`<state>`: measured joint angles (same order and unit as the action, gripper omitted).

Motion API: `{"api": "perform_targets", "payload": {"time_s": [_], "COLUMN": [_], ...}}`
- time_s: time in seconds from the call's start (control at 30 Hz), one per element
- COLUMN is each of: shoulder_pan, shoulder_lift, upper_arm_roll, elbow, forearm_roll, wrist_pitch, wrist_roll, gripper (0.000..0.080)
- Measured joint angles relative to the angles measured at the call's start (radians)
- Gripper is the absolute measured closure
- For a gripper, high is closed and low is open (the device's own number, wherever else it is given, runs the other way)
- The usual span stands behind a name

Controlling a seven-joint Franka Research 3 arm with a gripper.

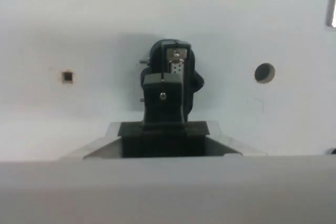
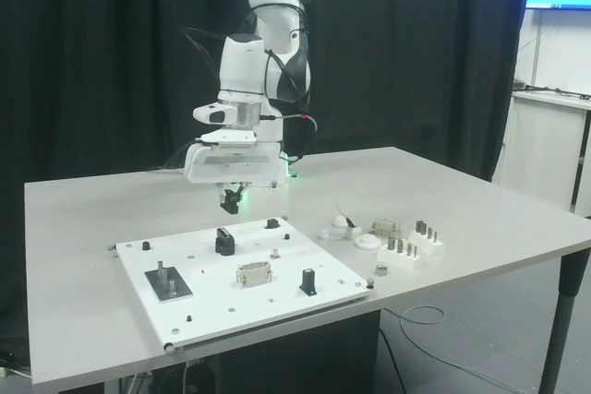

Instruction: Insert D-SUB.

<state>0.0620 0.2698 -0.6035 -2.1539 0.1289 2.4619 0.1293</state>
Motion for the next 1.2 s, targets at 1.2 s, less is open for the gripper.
{"api": "perform_targets", "payload": {"time_s": [1.2], "shoulder_pan": [-0.044], "shoulder_lift": [0.150], "upper_arm_roll": [0.001], "elbow": [0.167], "forearm_roll": [0.141], "wrist_pitch": [-0.138], "wrist_roll": [-0.089], "gripper": [0.0649]}}
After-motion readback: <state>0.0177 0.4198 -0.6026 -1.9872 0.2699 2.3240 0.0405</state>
